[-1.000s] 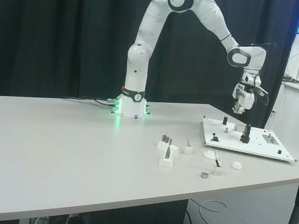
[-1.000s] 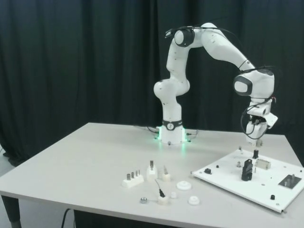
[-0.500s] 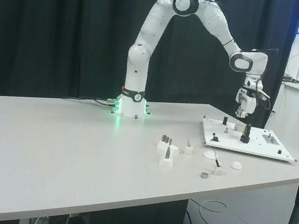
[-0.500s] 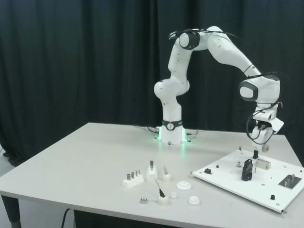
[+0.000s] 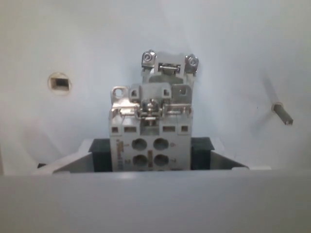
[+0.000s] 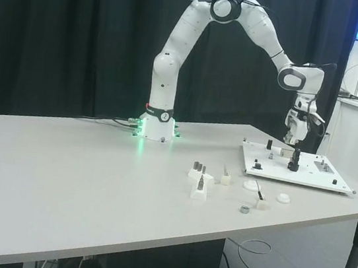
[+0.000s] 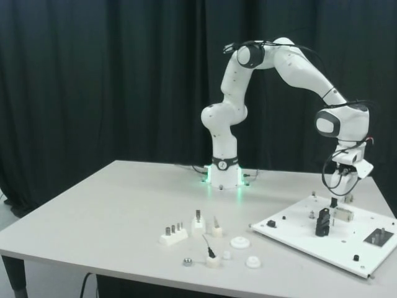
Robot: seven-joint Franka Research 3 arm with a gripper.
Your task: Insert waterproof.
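My gripper [image 5: 151,153] is shut on the waterproof connector [image 5: 146,138], a grey block with four round holes and metal latches; black fingers [image 5: 102,154] press on both of its sides. Just beyond it lies a metal-latched socket [image 5: 167,65] on the white board [image 5: 233,53]. In the room views the gripper [image 6: 296,142] [image 7: 335,200] hangs a little above the board [image 6: 306,176] [image 7: 298,234], over the grey socket block [image 7: 343,215] and beside a black upright part [image 7: 322,222].
The board also carries a small slot [image 5: 59,82] and a metal pin [image 5: 283,114]. On the grey table near its front lie white fixtures with pegs [image 6: 199,177] [image 7: 173,234], white discs [image 6: 252,184] and a nut [image 6: 245,208]. The arm's base [image 6: 156,127] glows green.
The gripper has travelled sideways across the board's far side and come down, now hanging low over the socket block, still shut on the connector.
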